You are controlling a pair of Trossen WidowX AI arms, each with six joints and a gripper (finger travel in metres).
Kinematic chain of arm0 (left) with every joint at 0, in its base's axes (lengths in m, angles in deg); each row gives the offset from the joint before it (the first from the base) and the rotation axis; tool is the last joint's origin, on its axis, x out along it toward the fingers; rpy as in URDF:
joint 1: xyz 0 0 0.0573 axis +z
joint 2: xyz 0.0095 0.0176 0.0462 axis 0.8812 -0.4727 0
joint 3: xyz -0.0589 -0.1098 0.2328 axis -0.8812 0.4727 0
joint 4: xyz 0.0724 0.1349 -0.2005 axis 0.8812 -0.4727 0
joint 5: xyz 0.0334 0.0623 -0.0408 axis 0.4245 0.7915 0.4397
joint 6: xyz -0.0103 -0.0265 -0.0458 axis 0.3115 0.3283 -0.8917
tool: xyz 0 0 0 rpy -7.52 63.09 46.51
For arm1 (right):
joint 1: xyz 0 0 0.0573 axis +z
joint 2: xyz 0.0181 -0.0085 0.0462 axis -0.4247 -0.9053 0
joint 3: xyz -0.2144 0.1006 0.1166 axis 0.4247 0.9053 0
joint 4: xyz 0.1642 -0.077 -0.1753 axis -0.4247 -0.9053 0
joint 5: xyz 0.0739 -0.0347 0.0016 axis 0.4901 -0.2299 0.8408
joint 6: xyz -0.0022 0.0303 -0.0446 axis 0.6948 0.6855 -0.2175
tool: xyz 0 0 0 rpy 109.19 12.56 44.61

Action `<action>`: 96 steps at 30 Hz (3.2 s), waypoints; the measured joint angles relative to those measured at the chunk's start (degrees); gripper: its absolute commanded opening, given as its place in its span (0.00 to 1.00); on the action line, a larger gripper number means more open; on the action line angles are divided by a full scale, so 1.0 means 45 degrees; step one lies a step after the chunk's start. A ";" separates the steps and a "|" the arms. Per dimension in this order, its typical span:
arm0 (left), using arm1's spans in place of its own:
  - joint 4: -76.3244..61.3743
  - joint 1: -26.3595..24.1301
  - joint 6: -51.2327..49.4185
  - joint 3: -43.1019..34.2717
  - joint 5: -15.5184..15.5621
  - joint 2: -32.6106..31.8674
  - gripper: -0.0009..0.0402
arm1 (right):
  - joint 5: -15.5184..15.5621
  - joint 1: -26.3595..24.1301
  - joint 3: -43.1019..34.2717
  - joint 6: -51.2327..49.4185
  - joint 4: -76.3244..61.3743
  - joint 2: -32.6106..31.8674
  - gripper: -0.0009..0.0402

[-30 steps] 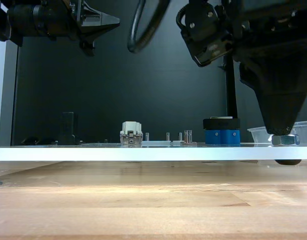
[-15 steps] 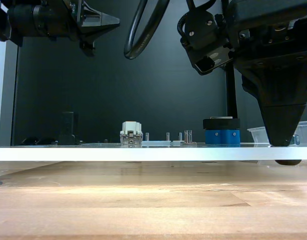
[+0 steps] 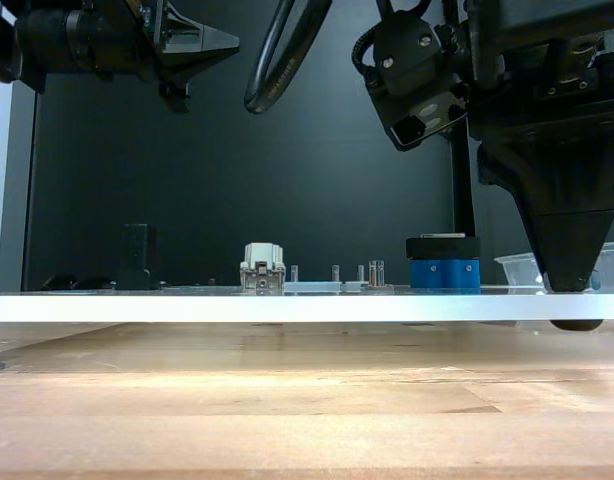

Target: Unfasten the M12 nut and place it in the container

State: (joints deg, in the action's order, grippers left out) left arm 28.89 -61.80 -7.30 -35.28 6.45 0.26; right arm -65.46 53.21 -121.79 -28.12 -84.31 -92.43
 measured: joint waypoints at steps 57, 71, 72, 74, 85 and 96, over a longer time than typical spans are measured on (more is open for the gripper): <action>0.0000 0.0000 -0.0005 0.0005 0.0000 0.0000 0.02 | 0.0102 0.0131 -0.0015 -1.8928 0.0029 0.0500 0.55; 0.0000 0.0000 -0.0005 0.0000 0.0000 -0.0005 0.02 | 0.0112 0.0219 -0.0219 -0.5382 -0.0884 0.1535 0.11; 0.0005 0.0000 -0.0005 0.0000 0.0000 -0.0005 0.02 | 0.0121 0.0253 -0.0102 -0.5299 -0.0826 0.1545 0.06; 0.0005 0.0000 -0.0005 0.0005 0.0000 -0.0005 0.02 | 0.0199 0.0306 0.0180 -0.5289 -0.0559 0.1598 0.02; 0.0005 0.0000 -0.0005 0.0000 0.0000 -0.0005 0.02 | 0.0665 0.0316 0.1666 -0.5314 0.1627 0.1642 0.02; 0.0000 0.0000 -0.0005 0.0000 0.0000 -0.0005 0.02 | 0.0389 0.0243 0.2215 -0.5343 0.2055 0.1642 0.02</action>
State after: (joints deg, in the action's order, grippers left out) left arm 28.89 -61.80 -7.32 -35.28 6.45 0.24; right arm -63.72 54.30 -111.83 -52.16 -75.06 -85.04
